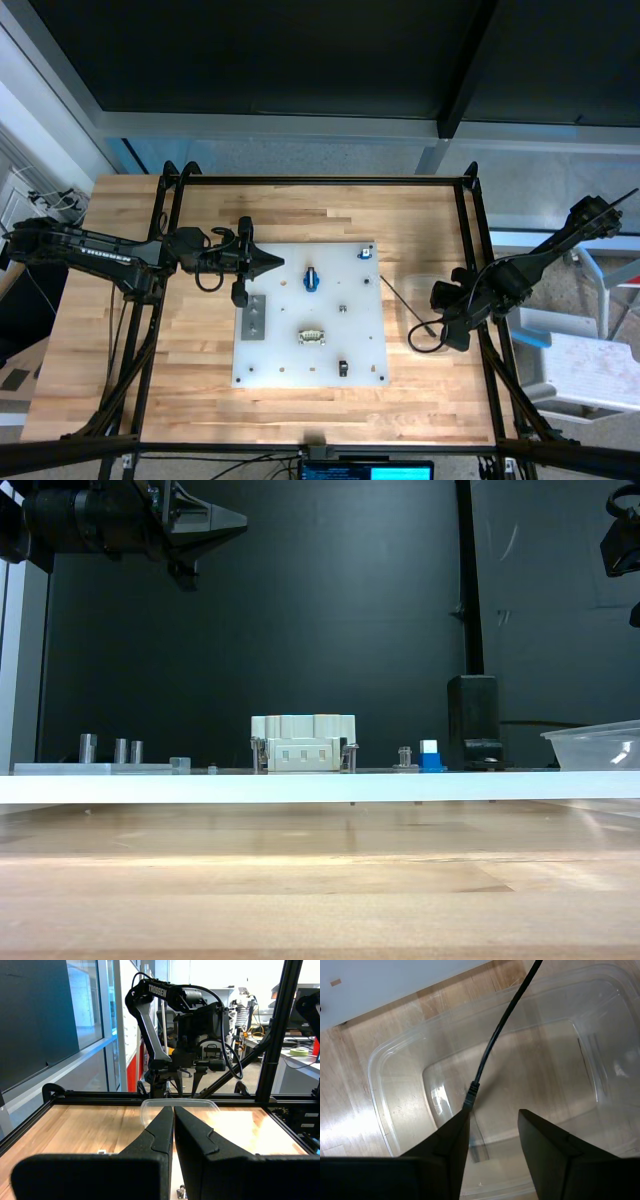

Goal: Remove the USB connector from the USB hub and place in the container

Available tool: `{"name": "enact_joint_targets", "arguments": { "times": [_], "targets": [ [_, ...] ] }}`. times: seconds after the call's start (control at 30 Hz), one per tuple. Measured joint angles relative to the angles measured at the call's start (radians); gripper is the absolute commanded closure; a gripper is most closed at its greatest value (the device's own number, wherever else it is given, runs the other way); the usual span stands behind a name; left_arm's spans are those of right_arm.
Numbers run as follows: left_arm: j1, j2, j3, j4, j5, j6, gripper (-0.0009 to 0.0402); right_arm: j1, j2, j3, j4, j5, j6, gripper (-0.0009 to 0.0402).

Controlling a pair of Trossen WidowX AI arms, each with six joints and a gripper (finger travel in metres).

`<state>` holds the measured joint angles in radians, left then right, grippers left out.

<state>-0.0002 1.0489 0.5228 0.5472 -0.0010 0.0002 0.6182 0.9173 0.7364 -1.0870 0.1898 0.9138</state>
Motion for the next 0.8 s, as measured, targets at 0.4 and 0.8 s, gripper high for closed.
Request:
{"name": "enact_joint_targets", "arguments": {
  "times": [0.4, 0.8],
  "targets": [
    [0.0, 0.0, 0.0, 0.0, 0.0, 0.0, 0.0392, 0.002, 0.0, 0.0, 0.0, 0.0, 0.0, 0.0229],
    [0.0, 0.0, 0.0, 0.0, 0.0, 0.0, 0.0392, 0.002, 0.001, 0.0, 0.0, 0.0, -0.001, 0.0229]
  ]
}}
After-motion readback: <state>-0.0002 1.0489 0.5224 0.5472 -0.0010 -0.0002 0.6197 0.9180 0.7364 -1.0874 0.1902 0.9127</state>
